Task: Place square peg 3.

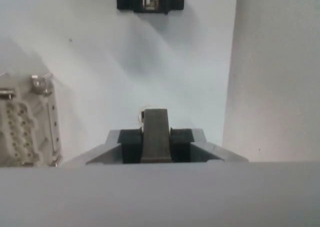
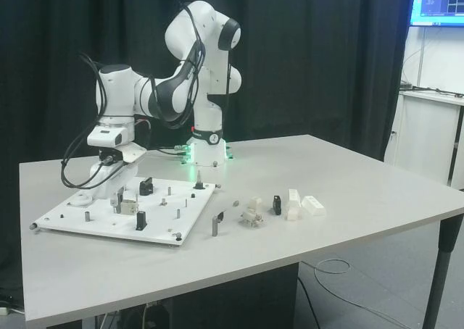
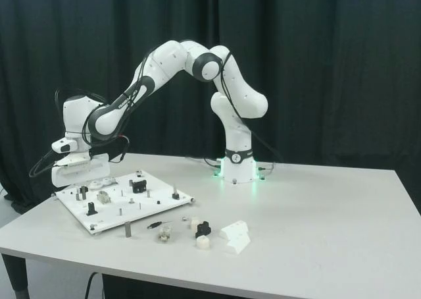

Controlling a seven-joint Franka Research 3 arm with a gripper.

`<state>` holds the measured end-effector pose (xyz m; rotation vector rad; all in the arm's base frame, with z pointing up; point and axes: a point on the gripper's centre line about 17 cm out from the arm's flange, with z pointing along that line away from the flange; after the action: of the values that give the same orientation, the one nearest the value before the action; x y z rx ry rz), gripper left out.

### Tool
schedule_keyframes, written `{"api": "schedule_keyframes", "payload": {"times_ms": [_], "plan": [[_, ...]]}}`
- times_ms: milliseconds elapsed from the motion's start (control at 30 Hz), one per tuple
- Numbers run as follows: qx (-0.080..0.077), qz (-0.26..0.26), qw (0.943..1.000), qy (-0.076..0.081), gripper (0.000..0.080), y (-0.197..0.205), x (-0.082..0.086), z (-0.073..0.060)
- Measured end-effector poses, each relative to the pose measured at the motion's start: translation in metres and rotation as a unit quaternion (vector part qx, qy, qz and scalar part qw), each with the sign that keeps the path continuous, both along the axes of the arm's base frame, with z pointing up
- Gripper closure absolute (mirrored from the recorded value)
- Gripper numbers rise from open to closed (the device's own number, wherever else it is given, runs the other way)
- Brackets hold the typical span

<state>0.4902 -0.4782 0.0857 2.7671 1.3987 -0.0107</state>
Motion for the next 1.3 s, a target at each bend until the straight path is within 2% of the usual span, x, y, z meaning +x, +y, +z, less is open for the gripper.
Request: {"api": "schedule_keyframes", "payload": {"times_ms": [167, 533, 1067, 1300], "plan": [[0.007, -0.015, 0.9999, 0.001, 0.0689, 0.011, 0.005, 0.0], [0.036, -0.065, 0.9972, 0.011, 0.0689, 0.046, 0.014, 0.007], [0.082, -0.11, 0.9898, 0.036, 0.0689, 0.107, 0.005, 0.026], [0.1, -0.133, 0.9851, 0.043, 0.0689, 0.15, 0.003, 0.028]]}}
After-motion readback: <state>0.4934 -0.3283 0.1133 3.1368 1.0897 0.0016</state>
